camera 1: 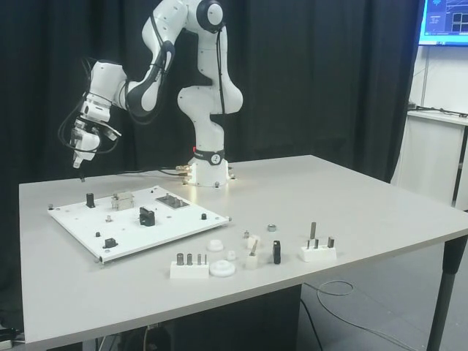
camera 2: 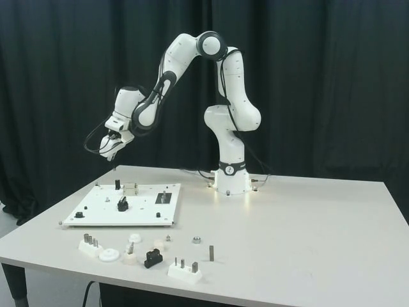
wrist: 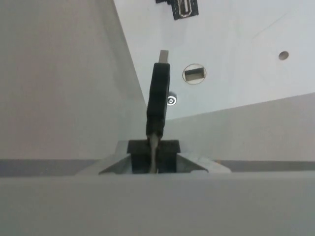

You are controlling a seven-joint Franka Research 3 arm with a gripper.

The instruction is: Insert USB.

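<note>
In the wrist view my gripper (wrist: 154,156) is shut on a black USB plug (wrist: 158,96), whose metal tip points away from the fingers. Past that tip lies the white board (wrist: 236,54) with a round-framed USB socket (wrist: 194,73) set in it; the plug hangs clear of it. A second black connector part (wrist: 184,7) sits further along the board. From the room views, the gripper (camera 1: 77,162) (camera 2: 112,160) hovers well above the far left end of the white board (camera 1: 183,227) (camera 2: 144,214), fingers tilted downward.
On the board stand a black block (camera 1: 146,216), a small black post (camera 1: 90,199) and a grey fixture (camera 1: 123,199). In front of it on the grey table (camera 1: 351,197) are white peg holders (camera 1: 189,269) (camera 1: 318,252), a white gear (camera 1: 221,269) and a nut (camera 1: 271,227).
</note>
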